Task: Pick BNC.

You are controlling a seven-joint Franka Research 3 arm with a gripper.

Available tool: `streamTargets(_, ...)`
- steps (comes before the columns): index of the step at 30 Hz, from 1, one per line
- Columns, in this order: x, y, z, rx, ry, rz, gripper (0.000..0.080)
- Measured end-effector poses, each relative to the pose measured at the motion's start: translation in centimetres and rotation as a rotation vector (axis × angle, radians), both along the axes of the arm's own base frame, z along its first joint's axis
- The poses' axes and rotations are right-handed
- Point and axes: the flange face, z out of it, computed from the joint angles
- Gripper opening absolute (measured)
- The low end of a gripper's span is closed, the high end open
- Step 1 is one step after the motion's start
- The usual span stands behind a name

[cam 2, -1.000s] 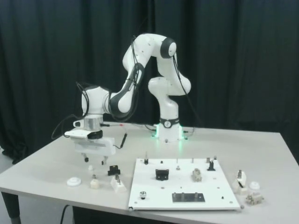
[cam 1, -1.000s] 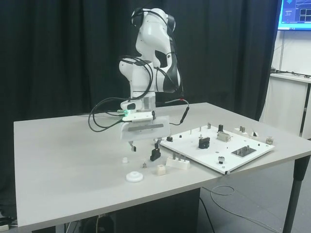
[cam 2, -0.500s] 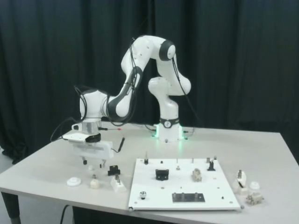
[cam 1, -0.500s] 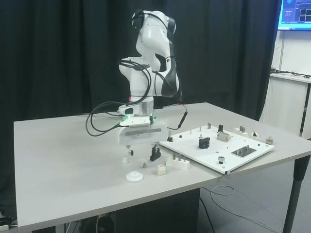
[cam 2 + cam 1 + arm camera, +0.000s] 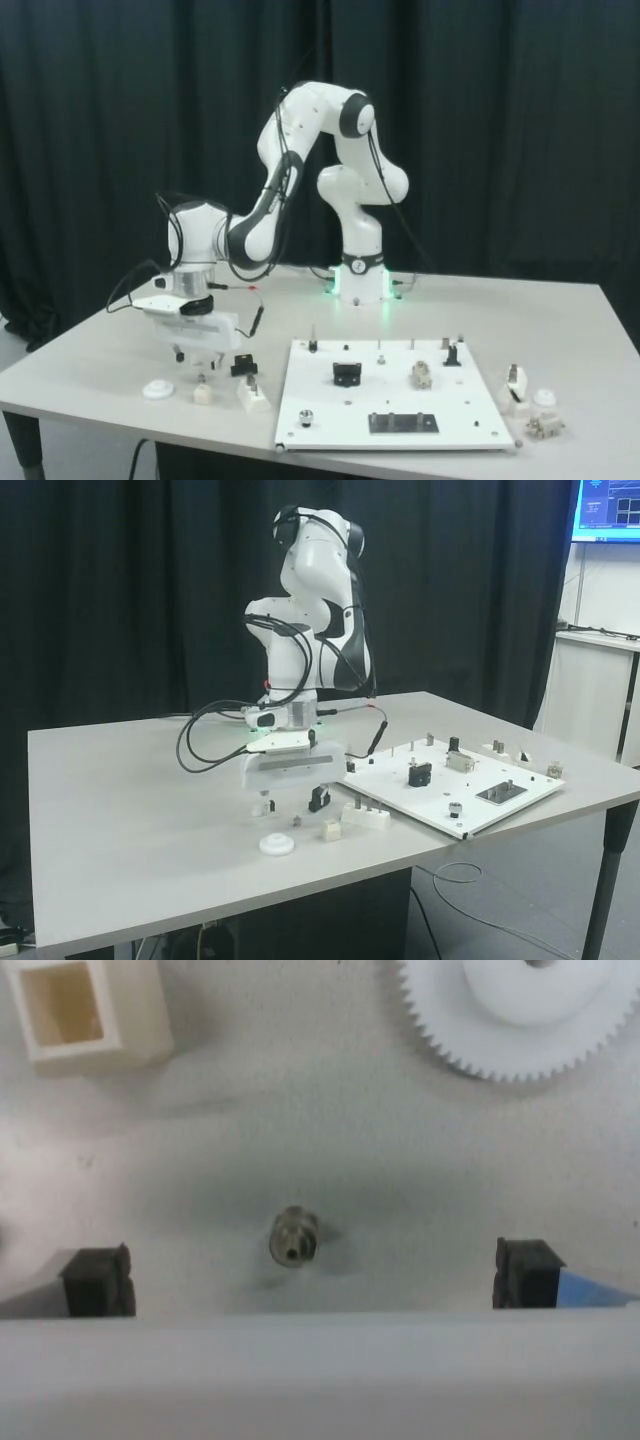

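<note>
The BNC (image 5: 293, 1237) is a small metal connector standing upright on the grey table (image 5: 130, 790). In the wrist view it lies between my two black fingertips (image 5: 97, 1282), a little off their line. My gripper (image 5: 312, 1278) is open and holds nothing. In the room views the gripper (image 5: 290, 802) (image 5: 201, 358) hangs just above the BNC (image 5: 296, 822) (image 5: 201, 379), near the table's front edge and left of the white board (image 5: 390, 400).
A white gear (image 5: 530, 1010) (image 5: 157, 389) and a hollow white block (image 5: 85, 1010) (image 5: 202, 394) lie close to the BNC. A black part (image 5: 243, 365) and a white pin block (image 5: 252, 395) sit beside the board. Several small parts lie right of the board.
The arm has swung the hand toward the table's front and lowered it. It now hangs over the BNC, beside the gear, instead of over the black part.
</note>
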Motion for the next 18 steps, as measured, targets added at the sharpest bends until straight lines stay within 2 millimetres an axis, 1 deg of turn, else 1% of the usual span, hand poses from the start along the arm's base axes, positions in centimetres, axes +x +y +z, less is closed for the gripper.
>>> streamTargets(8, 0.5, -0.1, -1.0, 0.004, 0.002, -0.012, 0.0800)
streamTargets(18, 0.3, -0.1, -2.3, 0.002, 0.021, -0.008, 0.0800)
